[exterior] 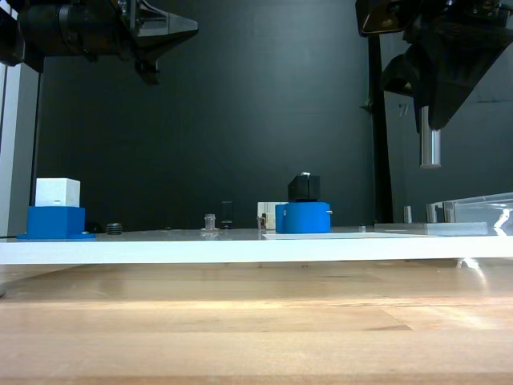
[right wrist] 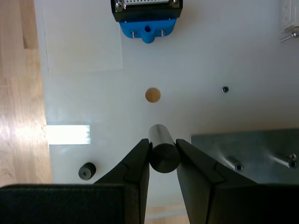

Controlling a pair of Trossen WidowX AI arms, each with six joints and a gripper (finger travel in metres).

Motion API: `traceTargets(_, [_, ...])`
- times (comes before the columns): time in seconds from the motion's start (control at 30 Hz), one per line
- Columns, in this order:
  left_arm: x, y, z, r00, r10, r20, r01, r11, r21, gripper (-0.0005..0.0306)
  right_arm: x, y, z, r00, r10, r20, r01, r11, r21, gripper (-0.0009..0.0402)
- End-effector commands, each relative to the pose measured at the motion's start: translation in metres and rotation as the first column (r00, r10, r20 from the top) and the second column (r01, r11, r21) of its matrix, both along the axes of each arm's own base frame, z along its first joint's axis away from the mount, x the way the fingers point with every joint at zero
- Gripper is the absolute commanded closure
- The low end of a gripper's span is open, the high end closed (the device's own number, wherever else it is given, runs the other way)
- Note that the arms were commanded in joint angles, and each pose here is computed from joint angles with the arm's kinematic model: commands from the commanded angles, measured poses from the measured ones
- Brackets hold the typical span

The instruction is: Remove the 16mm cylinder and place in the container

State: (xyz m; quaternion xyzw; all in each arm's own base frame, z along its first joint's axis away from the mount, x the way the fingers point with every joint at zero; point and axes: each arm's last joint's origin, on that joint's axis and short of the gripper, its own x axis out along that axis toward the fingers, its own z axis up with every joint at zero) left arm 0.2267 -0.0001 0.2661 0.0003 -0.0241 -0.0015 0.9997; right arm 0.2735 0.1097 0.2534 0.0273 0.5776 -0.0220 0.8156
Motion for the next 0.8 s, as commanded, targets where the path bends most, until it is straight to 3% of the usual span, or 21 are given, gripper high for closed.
traceTargets(0.03, [0.000,0.000,0.000,1.000,0.000,0.000,0.000,1.000,0.000,0.0300,-0.004,0.000,0.001,1.000,0.003,0.002,-0.003,1.000,0.001,0.0387])
traceTargets(0.8, [0.000,0.000,0.000,1.000,0.000,0.000,0.000,1.000,0.000,0.0300,-0.044,0.000,-0.001,1.000,0.017,0.005,-0.018,1.000,0.020,0.0387])
